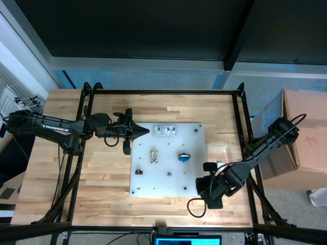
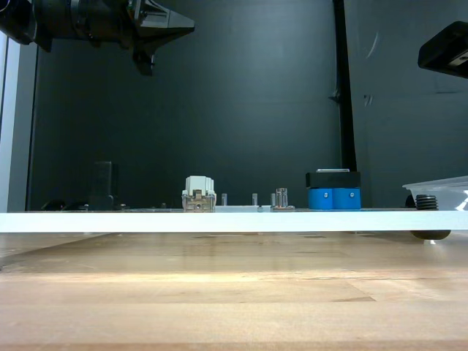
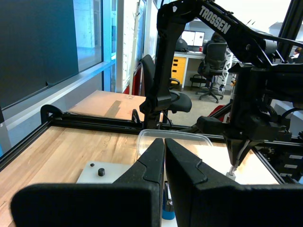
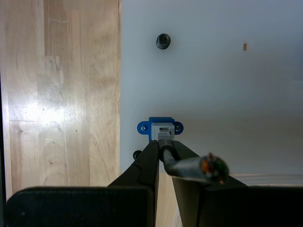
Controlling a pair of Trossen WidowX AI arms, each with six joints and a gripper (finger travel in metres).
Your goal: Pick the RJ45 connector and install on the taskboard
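1. The RJ45 connector [image 4: 164,135] is held on a short cable stub [image 4: 187,165], whose cut end shows bared coloured wires. It is clamped between the fingers of the right gripper [image 4: 163,145].
2. In the right wrist view the connector's tip is lined up with the blue socket mount [image 4: 158,126] on the white taskboard [image 4: 213,85]. Whether the two touch cannot be told from that view.
3. In the low view the right arm [image 2: 444,47] is seen high at the right edge, well above the blue mount, so the connector is taken to be clear of its seat.
4. In the high view the right arm is seen reaching in over the board's near right corner.
5. The left gripper [image 3: 164,144] is seen with its fingers pressed together and nothing between them. It is raised above the board's far left edge and pointed inward along the table [image 1: 61,173].
6. A white connector block [image 2: 199,196] is seen on the board to the left of the blue mount, and a black screw head [image 4: 163,41] sits apart from it on the board.
7. A clear plastic tray [image 2: 441,187] is set just beside the board's right edge.
8. A cardboard box [image 1: 301,138] is seen off the table's right side.
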